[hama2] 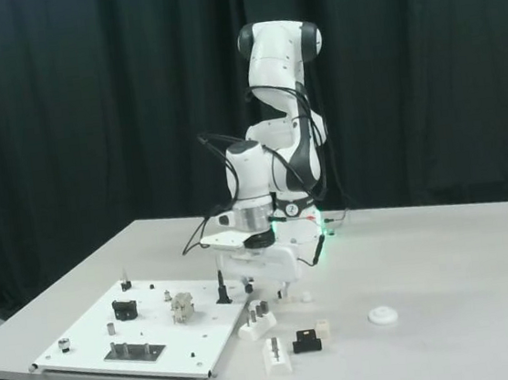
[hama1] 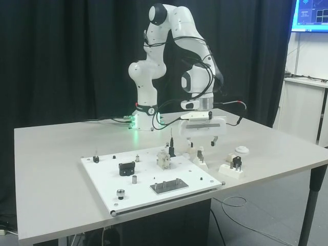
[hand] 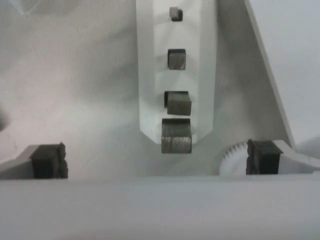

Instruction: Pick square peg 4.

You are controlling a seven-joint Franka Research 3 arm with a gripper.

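Fingers (hand: 155,160) spread wide, nothing between them; both black pads (hand: 48,161) in the wrist view stand well apart on either side of the peg holder (hand: 150,75). Arm (hama1: 174,46) bent over, hand hanging low above the surface (hama1: 51,148), just off the near edge of the white board (hama1: 102,174).

Holder is a narrow white strip carrying 4 square pegs in a row, going from small to large. Largest one, square peg 4 (hand: 176,136), sits at the holder's end nearest the camera, upright in its slot, roughly midway between the 2 pads but not touched by either. Next peg (hand: 178,104) is just beside it, then a smaller peg (hand: 176,59), then the smallest peg (hand: 174,13) at the far end.

White gear (hand: 234,159) partly visible just beside one pad, lying on the surface. In the second room view the holder (hama2: 257,323) sits under the hand, with a black part (hama2: 306,341) and another white block (hama2: 275,353) near it, and a white disc (hama2: 382,316) well apart. Cannot tell from the room views which peg is which.
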